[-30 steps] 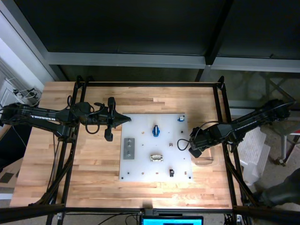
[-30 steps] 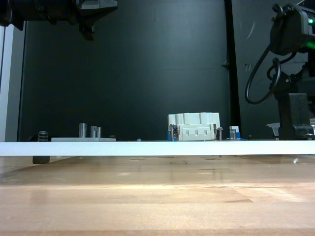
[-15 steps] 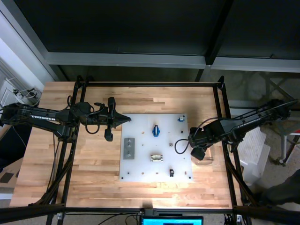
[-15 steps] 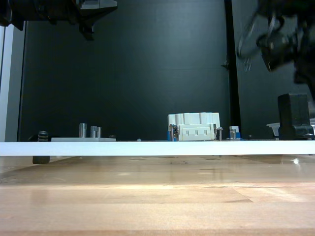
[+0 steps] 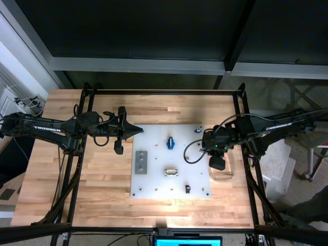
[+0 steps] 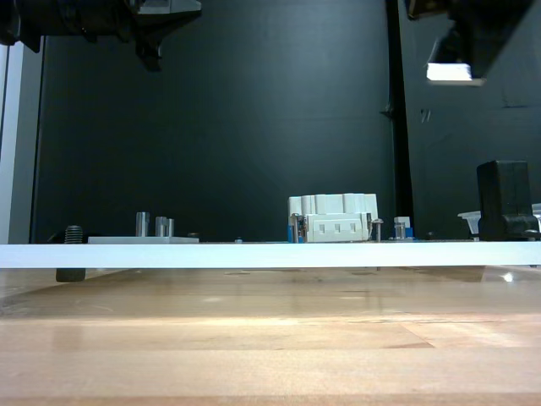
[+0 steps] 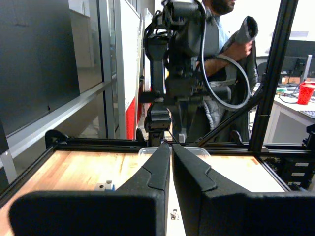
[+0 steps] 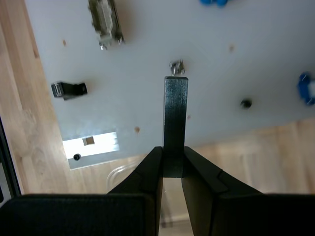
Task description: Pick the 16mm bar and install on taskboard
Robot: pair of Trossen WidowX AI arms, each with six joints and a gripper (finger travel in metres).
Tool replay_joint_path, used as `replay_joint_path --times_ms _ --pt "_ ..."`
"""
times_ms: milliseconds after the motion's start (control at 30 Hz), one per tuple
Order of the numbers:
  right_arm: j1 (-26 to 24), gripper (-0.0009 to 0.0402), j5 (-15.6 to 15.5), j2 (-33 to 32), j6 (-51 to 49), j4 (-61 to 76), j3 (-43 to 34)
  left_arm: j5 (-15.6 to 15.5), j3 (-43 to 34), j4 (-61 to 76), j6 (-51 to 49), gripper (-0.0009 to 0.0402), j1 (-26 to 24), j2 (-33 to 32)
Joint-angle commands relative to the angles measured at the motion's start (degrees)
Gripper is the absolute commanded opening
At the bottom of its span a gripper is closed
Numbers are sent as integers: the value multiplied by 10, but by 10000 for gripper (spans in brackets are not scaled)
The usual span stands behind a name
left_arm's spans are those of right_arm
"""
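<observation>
A wooden table (image 5: 102, 179) is lying under bright light inside a black frame (image 5: 164, 93), with dark walls closing in behind it. In the left wrist view a person (image 7: 224, 29) is standing beyond the far side. A white board (image 5: 154, 187) is sitting in the middle of the table, carrying a grey block (image 5: 141, 161) on its left, a white connector (image 5: 171, 173) toward the near side and a blue knob (image 5: 170, 143) farther back. A clear tray (image 5: 225, 177) is resting just right of the board. Now the bar (image 8: 175, 113): it is being held, dark and square, sticking straight out from between the fingers of the right claw (image 8: 172, 156), which is gripping it tight by one end. It is hanging in the air above the right part of the board, clear of any seat, with its free end pointing at a small screw (image 8: 177, 66). The left claw (image 7: 171, 147) is hovering high over the board's far left corner, its fingers pressed together and holding nothing.
</observation>
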State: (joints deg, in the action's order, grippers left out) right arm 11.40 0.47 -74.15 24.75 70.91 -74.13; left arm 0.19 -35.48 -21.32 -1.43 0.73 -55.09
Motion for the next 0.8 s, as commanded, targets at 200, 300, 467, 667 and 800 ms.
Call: replay_joint_path --times_ms 200,300,467,667,800 --pt "-50 0 0 -71 -97 22 -110 0 0 0 -36 55 -1 -26" --pt "-64 0 0 -97 -120 22 -146 0 0 0 -53 73 -1 -44" --pt "-80 0 0 -138 -150 21 -197 0 0 -1 -71 105 -1 -74" --pt "-90 0 -1 -186 -174 18 -247 0 -17 0 -86 141 -5 -107" --pt "-92 0 -3 -213 -179 9 -278 0 -43 0 -85 159 -8 -134"
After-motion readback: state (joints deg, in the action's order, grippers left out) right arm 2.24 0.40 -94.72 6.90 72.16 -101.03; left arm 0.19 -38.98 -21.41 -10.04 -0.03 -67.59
